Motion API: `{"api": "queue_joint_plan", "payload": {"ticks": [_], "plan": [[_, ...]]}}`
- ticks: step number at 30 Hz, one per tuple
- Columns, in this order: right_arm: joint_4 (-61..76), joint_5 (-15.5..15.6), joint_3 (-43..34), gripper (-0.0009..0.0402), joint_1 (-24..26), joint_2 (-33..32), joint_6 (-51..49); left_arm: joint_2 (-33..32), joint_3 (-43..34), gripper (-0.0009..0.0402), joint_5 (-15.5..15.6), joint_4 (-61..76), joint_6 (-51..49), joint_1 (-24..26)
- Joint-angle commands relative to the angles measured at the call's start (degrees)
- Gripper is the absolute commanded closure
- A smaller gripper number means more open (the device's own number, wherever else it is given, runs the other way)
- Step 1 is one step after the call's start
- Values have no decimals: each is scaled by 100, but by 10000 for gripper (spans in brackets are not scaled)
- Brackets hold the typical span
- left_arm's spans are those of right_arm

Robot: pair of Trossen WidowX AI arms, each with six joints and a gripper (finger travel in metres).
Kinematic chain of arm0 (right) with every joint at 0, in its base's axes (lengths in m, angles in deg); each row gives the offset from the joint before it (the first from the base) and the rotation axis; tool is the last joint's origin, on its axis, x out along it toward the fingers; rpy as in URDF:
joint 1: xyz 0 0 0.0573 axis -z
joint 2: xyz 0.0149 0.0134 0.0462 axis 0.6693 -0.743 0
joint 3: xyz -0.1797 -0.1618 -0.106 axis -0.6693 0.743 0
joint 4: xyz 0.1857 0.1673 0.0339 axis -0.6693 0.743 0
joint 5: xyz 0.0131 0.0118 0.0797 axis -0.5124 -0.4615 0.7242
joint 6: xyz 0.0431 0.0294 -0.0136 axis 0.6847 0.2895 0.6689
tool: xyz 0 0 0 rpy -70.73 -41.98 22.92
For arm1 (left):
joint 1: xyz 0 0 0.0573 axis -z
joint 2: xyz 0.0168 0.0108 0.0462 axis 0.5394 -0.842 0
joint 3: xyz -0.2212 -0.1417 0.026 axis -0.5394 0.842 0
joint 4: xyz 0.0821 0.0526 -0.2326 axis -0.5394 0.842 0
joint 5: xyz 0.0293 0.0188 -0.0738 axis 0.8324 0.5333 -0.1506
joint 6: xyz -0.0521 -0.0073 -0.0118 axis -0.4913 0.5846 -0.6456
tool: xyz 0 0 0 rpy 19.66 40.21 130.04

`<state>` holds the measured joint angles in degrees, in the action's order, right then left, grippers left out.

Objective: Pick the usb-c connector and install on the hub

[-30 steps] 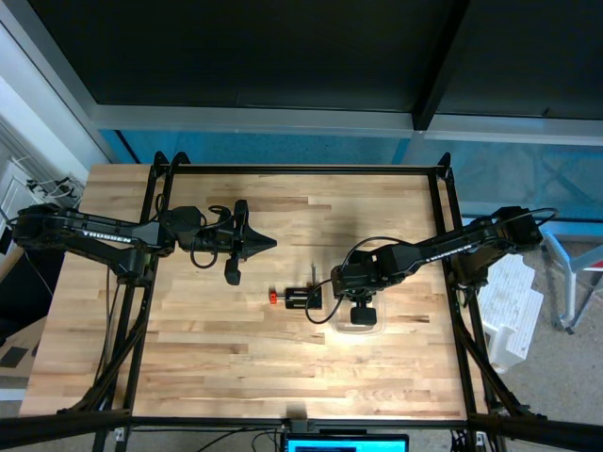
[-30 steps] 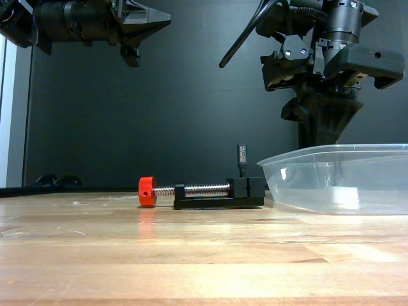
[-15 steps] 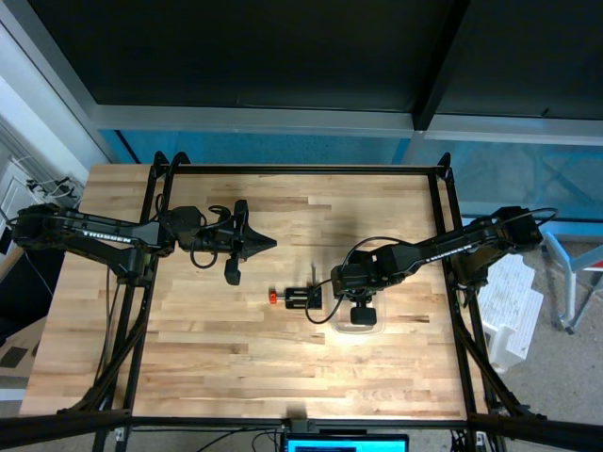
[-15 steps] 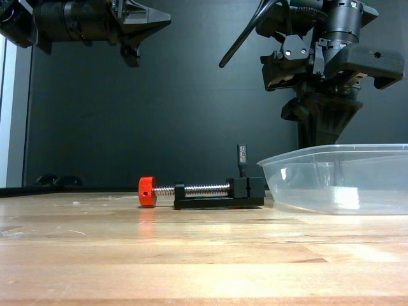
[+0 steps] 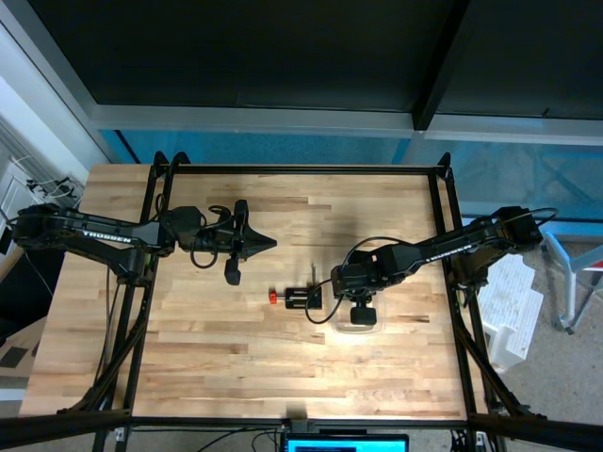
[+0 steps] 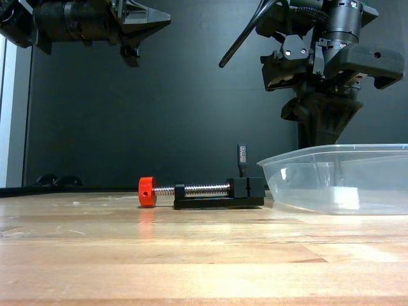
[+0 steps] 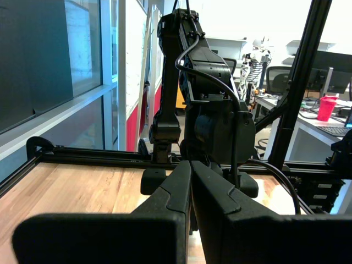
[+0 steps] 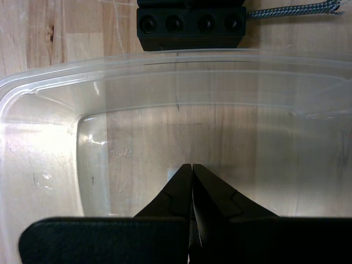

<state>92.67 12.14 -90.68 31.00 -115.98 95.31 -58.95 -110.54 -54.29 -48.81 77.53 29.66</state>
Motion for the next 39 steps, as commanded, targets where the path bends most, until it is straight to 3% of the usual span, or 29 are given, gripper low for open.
{"api": "queue_joint_plan", "payload": {"ticks": [1, 26, 39], "plan": [[-4, -2, -2, 393, -2, -2, -2, 0, -2, 393, 0, 0, 0, -2], [-4, -4, -2, 387, -2, -2, -2, 0, -2, 393, 0, 0, 0, -2], [-20, -151, -4, 227, 2, 46, -52, 0, -2, 393, 0, 0, 0, -2]]}}
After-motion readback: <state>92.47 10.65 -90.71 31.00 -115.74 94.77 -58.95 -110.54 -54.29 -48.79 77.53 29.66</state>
